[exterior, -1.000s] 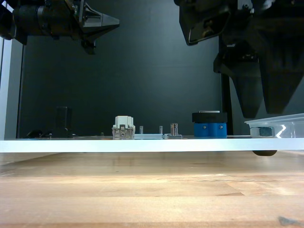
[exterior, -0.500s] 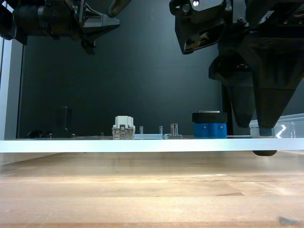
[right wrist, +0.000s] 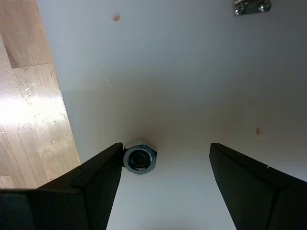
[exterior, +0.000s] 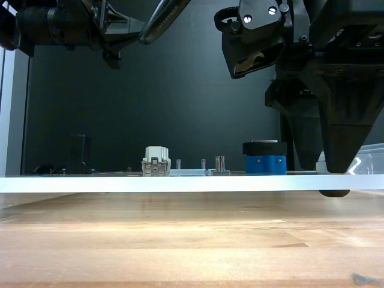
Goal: Unfasten the M12 fastener and place in the container
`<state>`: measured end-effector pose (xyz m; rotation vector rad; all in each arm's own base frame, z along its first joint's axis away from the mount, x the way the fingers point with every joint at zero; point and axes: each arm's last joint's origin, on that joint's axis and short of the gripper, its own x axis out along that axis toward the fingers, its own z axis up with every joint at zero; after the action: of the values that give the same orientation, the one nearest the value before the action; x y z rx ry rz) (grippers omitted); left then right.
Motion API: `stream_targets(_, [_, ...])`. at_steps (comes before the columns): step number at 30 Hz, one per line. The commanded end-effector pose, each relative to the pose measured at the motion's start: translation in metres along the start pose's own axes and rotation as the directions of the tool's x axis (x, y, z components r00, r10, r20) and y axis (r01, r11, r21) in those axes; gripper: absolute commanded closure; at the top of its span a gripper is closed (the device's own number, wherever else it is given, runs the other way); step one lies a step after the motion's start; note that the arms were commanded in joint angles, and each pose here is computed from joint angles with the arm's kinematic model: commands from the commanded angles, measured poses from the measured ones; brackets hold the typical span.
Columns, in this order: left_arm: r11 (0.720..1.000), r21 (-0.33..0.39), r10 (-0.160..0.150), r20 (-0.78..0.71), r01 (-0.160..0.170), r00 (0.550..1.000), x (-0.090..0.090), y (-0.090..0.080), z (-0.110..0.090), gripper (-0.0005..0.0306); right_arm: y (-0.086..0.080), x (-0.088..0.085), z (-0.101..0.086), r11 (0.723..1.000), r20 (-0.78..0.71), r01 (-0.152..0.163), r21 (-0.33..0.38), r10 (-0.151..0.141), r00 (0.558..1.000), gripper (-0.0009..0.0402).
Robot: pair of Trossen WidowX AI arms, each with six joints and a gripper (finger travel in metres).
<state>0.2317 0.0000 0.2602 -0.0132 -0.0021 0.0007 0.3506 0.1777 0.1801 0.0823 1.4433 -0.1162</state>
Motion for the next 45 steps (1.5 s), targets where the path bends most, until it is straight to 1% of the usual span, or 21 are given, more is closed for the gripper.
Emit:
stream_targets(1, [1.0, 0.0, 0.0, 0.0, 0.0, 1.0, 0.0001, 0.0, 0.0, 0.03, -0.0002, 0.0004, -0.0006, 1.0, -0.002, 0.0, 0.001, 0.0, 1.0, 0.0145])
stream_targets(3, [1.0, 0.0, 0.0, 0.0, 0.0, 1.0, 0.0001, 0.0001, 0.0, 0.03, -0.0001, 0.0005, -0.0006, 1.0, -0.001, -0.001, 0.001, 0.001, 1.0, 0.0155])
stream_targets(6, [1.0, 0.0, 0.0, 0.0, 0.0, 1.0, 0.0001, 0.0001, 0.0, 0.03, -0.0001, 0.0005, -0.0004, 1.0, -0.002, -0.005, 0.003, 0.005, 1.0, 0.0182])
stream_targets(20, [1.0, 0.0, 0.0, 0.0, 0.0, 1.0, 0.0001, 0.0001, -0.0001, 0.03, 0.0005, 0.0004, -0.0001, 1.0, 0.003, -0.008, 0.005, 0.008, 1.0, 0.0336])
stream_targets(25, [1.0, 0.0, 0.0, 0.0, 0.0, 1.0, 0.0001, 0.0, -0.0001, 0.03, 0.0006, 0.0002, 0.0, 1.0, 0.005, -0.01, 0.001, 0.01, 1.0, 0.0376])
stream_targets(29, [1.0, 0.0, 0.0, 0.0, 0.0, 1.0, 0.0001, 0.0, -0.0001, 0.03, 0.0008, 0.0002, 0.0005, 1.0, 0.009, -0.014, -0.014, 0.014, 1.0, 0.0395])
stream_targets(33, [1.0, 0.0, 0.0, 0.0, 0.0, 1.0, 0.0001, 0.0, 0.0, 0.03, 0.0011, 0.0, 0.0005, 0.997, 0.009, -0.017, -0.071, 0.018, 1.0, 0.0388])
stream_targets(36, [1.0, 0.0, 0.0, 0.0, 0.0, 1.0, 0.0001, 0.0, 0.0, 0.03, 0.0016, 0.0, 0.0006, 0.991, -0.003, -0.041, -0.125, 0.041, 0.999, 0.039])
stream_targets(39, [1.0, 0.0, 0.0, 0.0, 0.0, 1.0, 0.0001, 0.0, 0.0, 0.03, 0.0022, 0.0, 0.0011, 0.979, 0.004, -0.044, -0.197, 0.045, 0.999, 0.0389])
stream_targets(42, [1.0, 0.0, 0.0, 0.0, 0.0, 1.0, 0.0001, 0.0, 0.0, 0.03, 0.0025, 0.0, 0.0015, 0.959, 0.008, -0.044, -0.28, 0.048, 0.999, 0.0389])
stream_targets(44, [1.0, 0.0, 0.0, 0.0, 0.0, 1.0, 0.0001, 0.0, -0.0001, 0.03, 0.0027, -0.0001, 0.0019, 0.932, 0.013, -0.042, -0.361, 0.05, 0.999, 0.0389])
stream_targets(45, [1.0, 0.0, 0.0, 0.0, 0.0, 1.0, 0.0001, 0.0001, 0.0, 0.03, 0.0028, -0.0001, 0.0021, 0.914, 0.014, -0.042, -0.405, 0.052, 0.999, 0.0389])
